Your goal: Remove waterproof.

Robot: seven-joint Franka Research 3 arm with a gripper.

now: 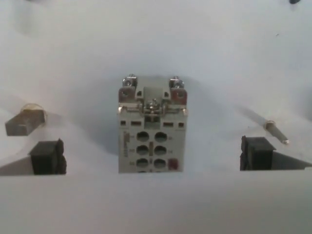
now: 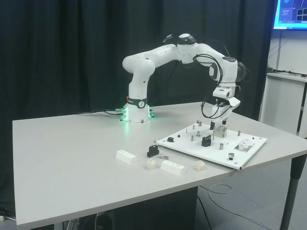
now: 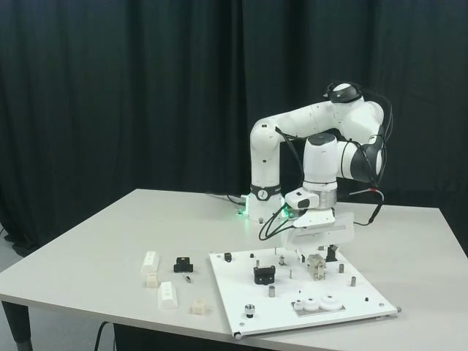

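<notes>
In the first room view, a grey table (image 2: 72, 153) fills the lower frame. Left of centre on it, several small white blocks (image 2: 125, 155) and a small black piece (image 2: 152, 151) are seen lying loose. Right of them a white board (image 2: 213, 143) rests flat, dotted with small pegs and black clips. Above the right part of the board the white arm (image 2: 158, 57) bends down, and its claw (image 2: 221, 120) hangs just over a pale connector block (image 2: 221, 132) standing upright on the board. This block, the waterproof part, is seated on the board at centre right of the frame.

In the wrist view, the connector block (image 1: 151, 126) is seen in the centre, with screws on one end and round sockets on its face. The two black fingertips (image 1: 48, 157) are spread wide, one at each side of the frame, both well apart from the block; nothing is held. A small pin (image 1: 277, 132) stands at the right.
</notes>
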